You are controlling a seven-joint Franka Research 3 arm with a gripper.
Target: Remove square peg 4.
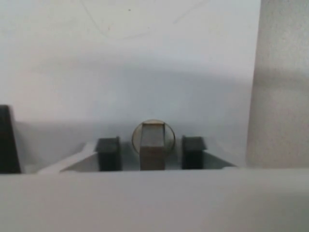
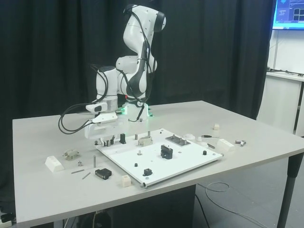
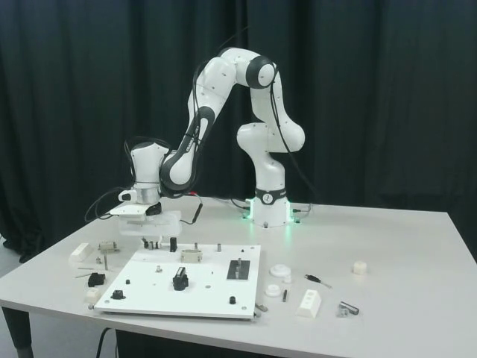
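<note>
The white arm (image 3: 223,97) reaches out from its base and bends down over the far corner of the white board (image 3: 201,294), on the side away from the arm's base, with its gripper (image 1: 151,153) hanging just above the board surface. In the wrist view the two black fingers (image 1: 108,152) stand apart, and the square peg (image 1: 152,147) sits between them with a visible gap on each side, so the fingers are open around it and not pressing on it. The peg stands upright and shows a flat grey face in front of a round pale disc. In the first room view the gripper (image 2: 107,141) sits at the board's corner, just beside a small black upright block (image 2: 122,138). The second room view shows the same place, the gripper (image 3: 153,242) low over the board edge. Farther along the board lie a black fixture (image 2: 166,152) and a grey metal bracket (image 2: 144,140). On the grey table (image 2: 42,137) beside the board are a white block (image 2: 54,163) and a small black part (image 2: 103,173)
</note>
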